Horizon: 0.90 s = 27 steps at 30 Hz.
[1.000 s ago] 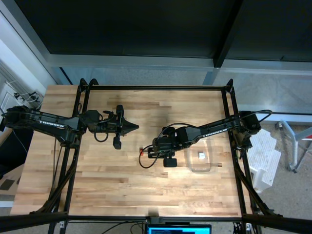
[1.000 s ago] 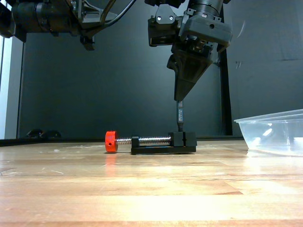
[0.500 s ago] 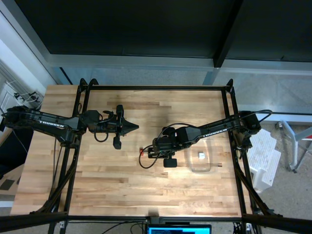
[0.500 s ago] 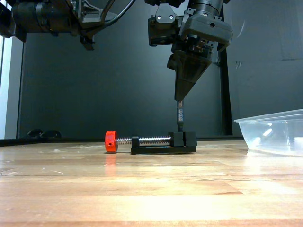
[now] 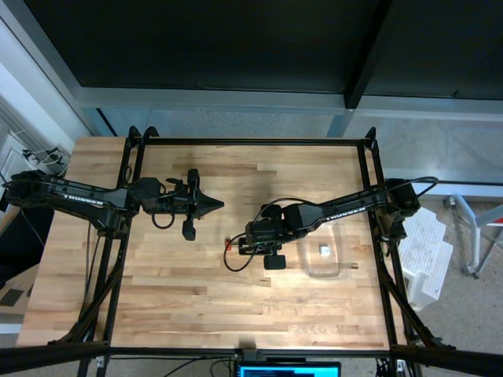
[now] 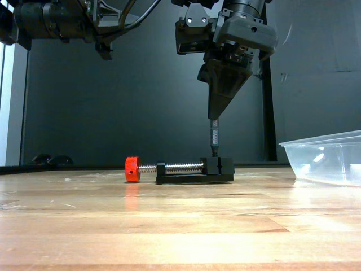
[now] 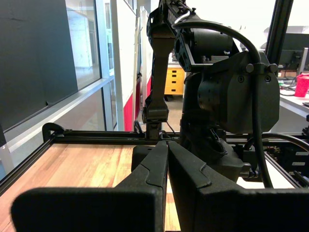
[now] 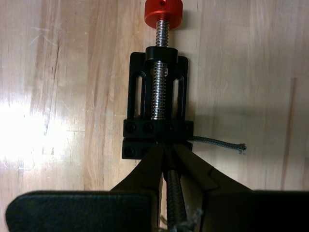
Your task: Remove the USB-C connector from taskboard and place in the container
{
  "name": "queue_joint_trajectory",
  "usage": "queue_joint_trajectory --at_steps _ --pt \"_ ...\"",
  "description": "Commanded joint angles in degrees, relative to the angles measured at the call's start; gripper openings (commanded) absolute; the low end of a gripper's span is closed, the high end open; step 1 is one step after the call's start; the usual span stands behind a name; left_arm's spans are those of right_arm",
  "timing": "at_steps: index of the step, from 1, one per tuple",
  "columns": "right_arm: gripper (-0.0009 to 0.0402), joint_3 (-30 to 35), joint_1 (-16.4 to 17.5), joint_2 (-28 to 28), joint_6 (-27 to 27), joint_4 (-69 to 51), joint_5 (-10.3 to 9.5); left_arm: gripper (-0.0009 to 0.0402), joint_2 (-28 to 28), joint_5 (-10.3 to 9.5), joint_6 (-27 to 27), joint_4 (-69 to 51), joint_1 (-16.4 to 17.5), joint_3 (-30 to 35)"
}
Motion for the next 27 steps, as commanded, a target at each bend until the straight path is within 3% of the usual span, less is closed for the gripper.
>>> queue_joint_trajectory --at_steps 1,19,27 --pt "0.0 1.95 -0.02 -0.33 -0.13 -1.88 0.2 0.0 0.0 0.02 0.0 0.02 0.0 0.02" --pt "0.0 3.8 0.17 -1.53 0.11 -3.28 0.15 0.0 0.0 0.0 0.0 0.07 0.0 0.02" --pt "0.0 0.57 0.33 -6.8 1.88 -3.61 -0.13 0.0 0.0 0.02 0.0 0.02 0.0 0.02"
